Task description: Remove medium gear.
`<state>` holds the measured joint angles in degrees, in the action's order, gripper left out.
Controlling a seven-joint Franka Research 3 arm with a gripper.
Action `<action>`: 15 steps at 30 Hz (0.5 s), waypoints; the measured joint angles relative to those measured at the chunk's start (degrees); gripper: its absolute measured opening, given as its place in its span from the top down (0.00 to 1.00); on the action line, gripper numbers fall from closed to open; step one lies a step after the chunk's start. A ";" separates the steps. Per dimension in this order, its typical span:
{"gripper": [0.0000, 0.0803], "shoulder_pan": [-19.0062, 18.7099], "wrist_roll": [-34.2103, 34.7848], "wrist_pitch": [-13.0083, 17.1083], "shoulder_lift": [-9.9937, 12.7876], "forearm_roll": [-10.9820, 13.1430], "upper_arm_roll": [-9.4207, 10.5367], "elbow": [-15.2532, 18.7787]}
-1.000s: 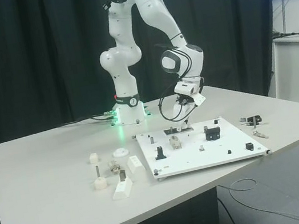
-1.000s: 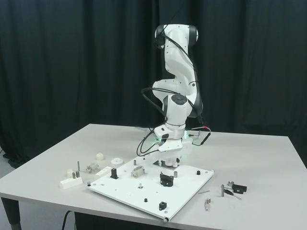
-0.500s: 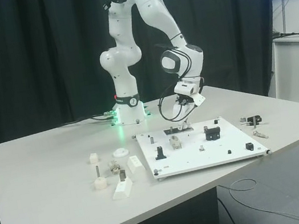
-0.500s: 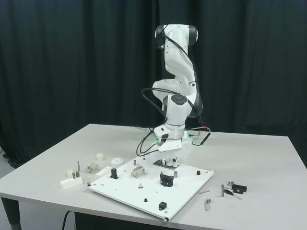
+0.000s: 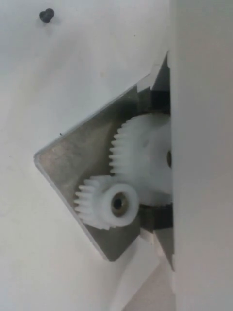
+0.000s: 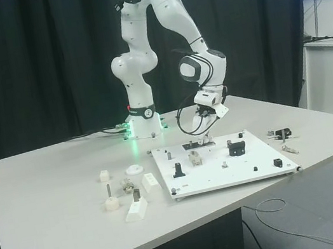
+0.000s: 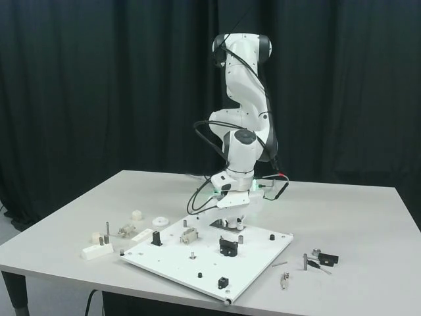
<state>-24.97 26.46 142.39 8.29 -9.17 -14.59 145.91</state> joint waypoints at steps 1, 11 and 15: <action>0.50 0.00 0.00 -0.08 -0.01 0.00 0.00 -0.04; 0.50 0.00 0.00 -4.52 -1.62 -0.20 0.13 -1.32; 0.50 0.00 0.00 -7.40 -3.51 -0.71 0.13 -1.75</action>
<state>-24.97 26.46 135.00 4.78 -9.88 -14.46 144.15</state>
